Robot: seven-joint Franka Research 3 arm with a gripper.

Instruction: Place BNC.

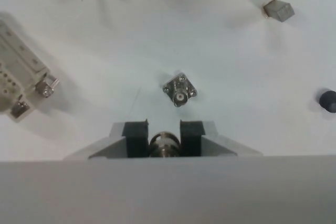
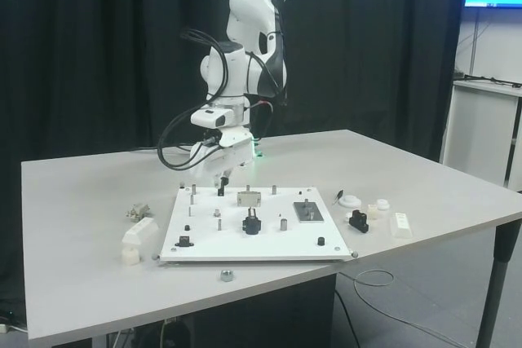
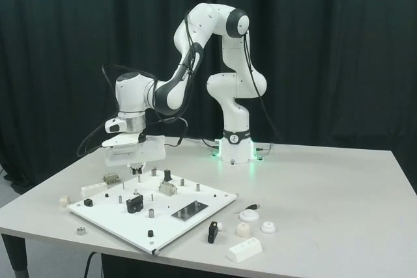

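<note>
Bare white board (image 1: pixel 157 40) surrounds the BNC socket (image 1: pixel 179 91); the multi-pin connector (image 1: pixel 21 80) seems well aside.

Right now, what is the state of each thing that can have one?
hand: shut on BNC plug, above the board
BNC plug: held between the fingers, not yet placed
BNC socket: on the white board, empty, uncovered
D-sub connector: mounted on the board, nothing plugged in

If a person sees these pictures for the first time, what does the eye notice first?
First the white arm, bent down over the far corner of the white board on the grey table. Then, in the wrist view, the gripper shut on a BNC plug, above the square BNC socket.
</note>
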